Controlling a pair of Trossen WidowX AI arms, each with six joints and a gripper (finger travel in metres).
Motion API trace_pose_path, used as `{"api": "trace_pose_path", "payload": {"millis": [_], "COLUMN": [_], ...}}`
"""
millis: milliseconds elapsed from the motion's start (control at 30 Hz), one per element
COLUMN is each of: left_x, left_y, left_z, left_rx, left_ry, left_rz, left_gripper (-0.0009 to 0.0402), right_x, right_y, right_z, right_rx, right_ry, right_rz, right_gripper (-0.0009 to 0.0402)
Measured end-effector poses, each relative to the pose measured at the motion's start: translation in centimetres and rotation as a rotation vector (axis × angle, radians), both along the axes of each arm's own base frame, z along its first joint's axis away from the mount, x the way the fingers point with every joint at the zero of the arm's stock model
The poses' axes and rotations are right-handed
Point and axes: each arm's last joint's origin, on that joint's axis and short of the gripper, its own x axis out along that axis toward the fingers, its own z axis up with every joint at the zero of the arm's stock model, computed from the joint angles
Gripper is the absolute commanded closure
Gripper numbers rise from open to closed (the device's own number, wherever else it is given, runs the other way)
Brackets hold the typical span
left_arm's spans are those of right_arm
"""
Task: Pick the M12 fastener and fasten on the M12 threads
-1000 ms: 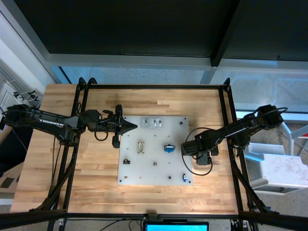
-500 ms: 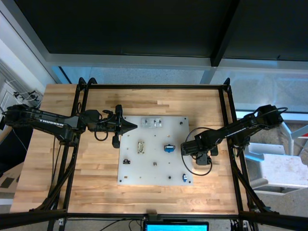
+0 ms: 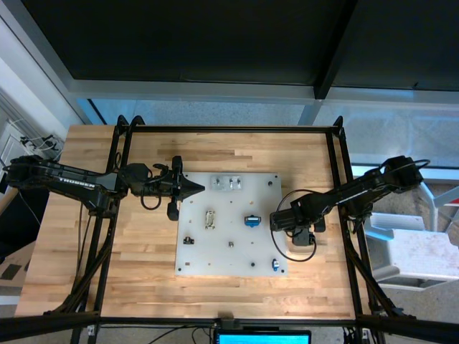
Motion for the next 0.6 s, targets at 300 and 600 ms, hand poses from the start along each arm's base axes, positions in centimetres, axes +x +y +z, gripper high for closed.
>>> {"api": "trace_pose_path", "payload": {"millis": [300,600], "left_x": [0.0,0.0], "left_y": [0.0,0.0], "left_z": [0.0,0.0], "left_rx": [0.000,0.000], "left_ry": [0.001,0.001], "left_rz": [0.000,0.000], "left_gripper": [0.0393,0.0393], "right_x": [0.7,2.0], "right_y": [0.4,1.6], "right_z": [4.8,9.2], "right_rx": [-0.002,0.017], "right_ry": [0.020,-0.032], "right_rz": [-0.033,-0.045], "right_gripper": [0.0377,0.0377]}}
